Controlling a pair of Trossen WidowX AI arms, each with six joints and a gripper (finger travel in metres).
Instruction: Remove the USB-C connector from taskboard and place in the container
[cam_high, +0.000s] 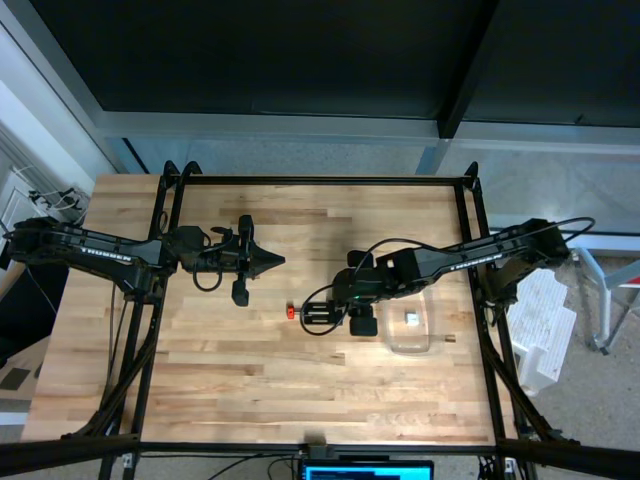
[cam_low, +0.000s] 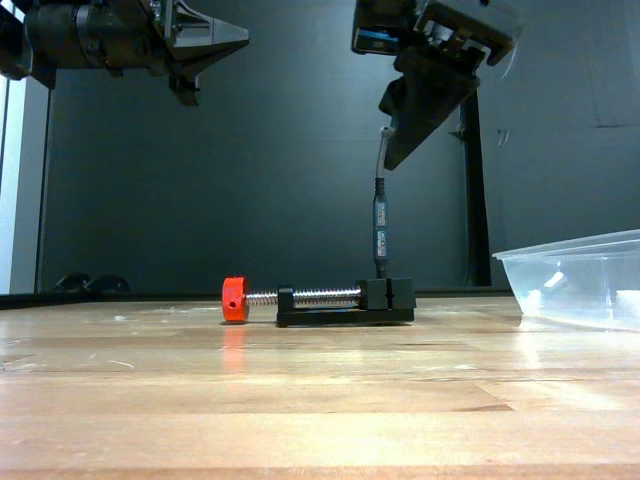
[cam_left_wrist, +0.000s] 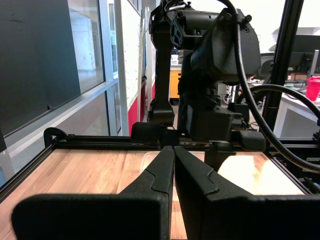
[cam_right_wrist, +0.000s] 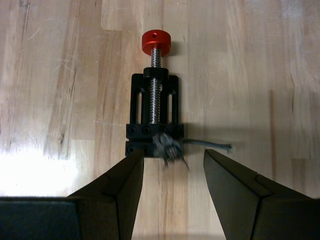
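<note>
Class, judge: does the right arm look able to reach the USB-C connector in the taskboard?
Likely yes: the right gripper hangs open above the USB-C connector, nothing between; left gripper parked away, shut.

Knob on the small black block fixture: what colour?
Red-orange knob, best in right wrist view; right gripper above block, left gripper raised aside.

The USB-C connector (cam_right_wrist: 167, 146) is blurred in the right wrist view and too small to tell from above. In the low view the container (cam_low: 575, 285) runs off the right edge, and the left gripper (cam_low: 238, 38) and right gripper (cam_low: 400, 145) are cut off at the top.
</note>
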